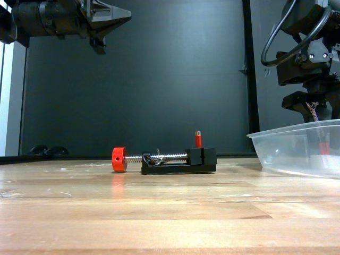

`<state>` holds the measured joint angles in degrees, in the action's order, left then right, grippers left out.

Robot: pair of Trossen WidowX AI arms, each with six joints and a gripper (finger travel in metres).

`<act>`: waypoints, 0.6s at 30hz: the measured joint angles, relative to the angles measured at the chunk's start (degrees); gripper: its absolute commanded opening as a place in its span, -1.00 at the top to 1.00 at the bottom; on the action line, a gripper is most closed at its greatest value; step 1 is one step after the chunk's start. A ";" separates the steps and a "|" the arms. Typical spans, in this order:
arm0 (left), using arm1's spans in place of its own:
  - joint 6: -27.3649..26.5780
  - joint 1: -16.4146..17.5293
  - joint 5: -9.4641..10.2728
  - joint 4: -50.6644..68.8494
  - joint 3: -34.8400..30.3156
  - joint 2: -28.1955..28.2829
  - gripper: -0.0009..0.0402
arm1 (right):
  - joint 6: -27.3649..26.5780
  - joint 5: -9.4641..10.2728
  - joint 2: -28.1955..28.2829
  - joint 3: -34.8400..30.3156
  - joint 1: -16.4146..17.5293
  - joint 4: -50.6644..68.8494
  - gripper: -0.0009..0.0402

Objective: Pick the RCA connector and install on taskboard

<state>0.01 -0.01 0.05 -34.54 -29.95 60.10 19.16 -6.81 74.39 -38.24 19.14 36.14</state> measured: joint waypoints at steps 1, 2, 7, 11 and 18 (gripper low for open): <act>0.00 0.00 0.00 0.00 0.00 0.00 0.96 | 0.00 -0.07 0.00 0.00 0.00 0.02 0.08; 0.00 0.00 0.00 0.02 0.00 0.00 0.96 | 0.00 -0.09 0.00 0.00 0.00 0.00 0.08; -0.02 0.00 0.00 0.00 0.00 0.00 0.96 | 0.00 -0.13 0.00 0.00 0.00 -0.02 0.18; 0.00 0.00 -0.02 0.00 0.00 0.00 0.96 | -0.04 -0.28 0.00 0.00 0.00 -0.09 0.30; -0.02 0.00 -0.02 0.00 0.02 0.00 0.96 | -0.07 -0.28 0.00 0.20 0.00 -0.22 0.50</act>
